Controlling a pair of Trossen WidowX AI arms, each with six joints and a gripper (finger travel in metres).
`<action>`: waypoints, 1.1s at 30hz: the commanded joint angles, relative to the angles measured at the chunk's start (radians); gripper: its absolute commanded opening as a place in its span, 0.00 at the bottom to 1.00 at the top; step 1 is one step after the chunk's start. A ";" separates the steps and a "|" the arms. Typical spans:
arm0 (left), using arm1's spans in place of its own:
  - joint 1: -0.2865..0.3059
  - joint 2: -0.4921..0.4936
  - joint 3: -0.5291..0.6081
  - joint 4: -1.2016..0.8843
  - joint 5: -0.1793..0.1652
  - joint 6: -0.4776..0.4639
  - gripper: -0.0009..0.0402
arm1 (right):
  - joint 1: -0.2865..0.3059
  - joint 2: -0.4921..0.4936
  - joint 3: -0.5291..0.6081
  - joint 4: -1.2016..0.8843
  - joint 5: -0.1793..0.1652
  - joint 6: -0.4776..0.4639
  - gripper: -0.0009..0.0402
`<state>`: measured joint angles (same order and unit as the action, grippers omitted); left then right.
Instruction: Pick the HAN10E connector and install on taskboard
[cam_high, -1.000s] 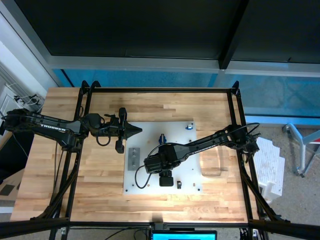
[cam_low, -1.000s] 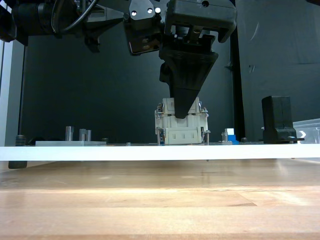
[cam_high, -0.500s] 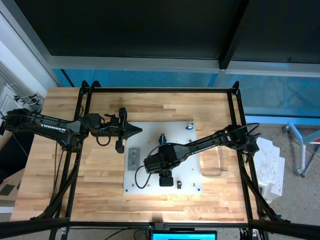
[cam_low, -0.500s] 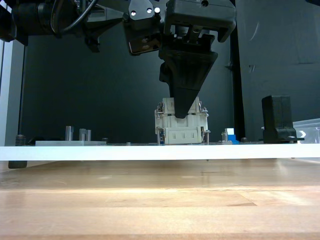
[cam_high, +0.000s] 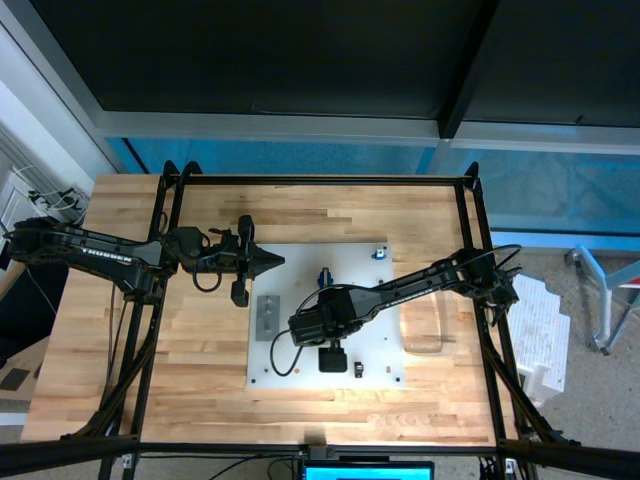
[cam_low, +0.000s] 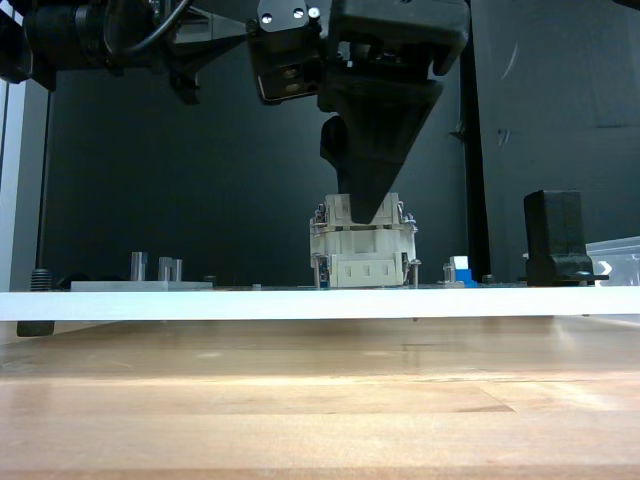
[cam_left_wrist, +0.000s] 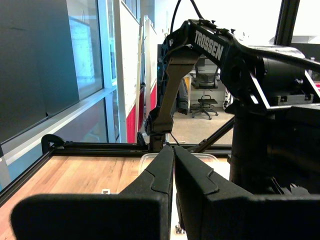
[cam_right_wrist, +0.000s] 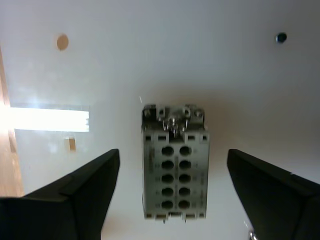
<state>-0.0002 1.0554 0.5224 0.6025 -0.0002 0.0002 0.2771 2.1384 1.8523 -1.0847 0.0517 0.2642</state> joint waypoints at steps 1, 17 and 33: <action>0.000 0.000 0.000 0.000 0.000 0.000 0.02 | 0.000 -0.034 0.004 -0.032 0.000 0.000 0.85; 0.000 0.000 0.000 0.000 0.000 0.000 0.02 | 0.000 -0.103 0.004 -0.068 0.001 -0.003 0.86; 0.000 0.000 0.000 0.000 0.000 0.000 0.02 | -0.023 -0.303 -0.164 0.055 0.006 -0.076 0.76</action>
<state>-0.0002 1.0554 0.5224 0.6025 -0.0006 0.0002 0.2623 1.8683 1.7229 -1.0592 0.0582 0.1909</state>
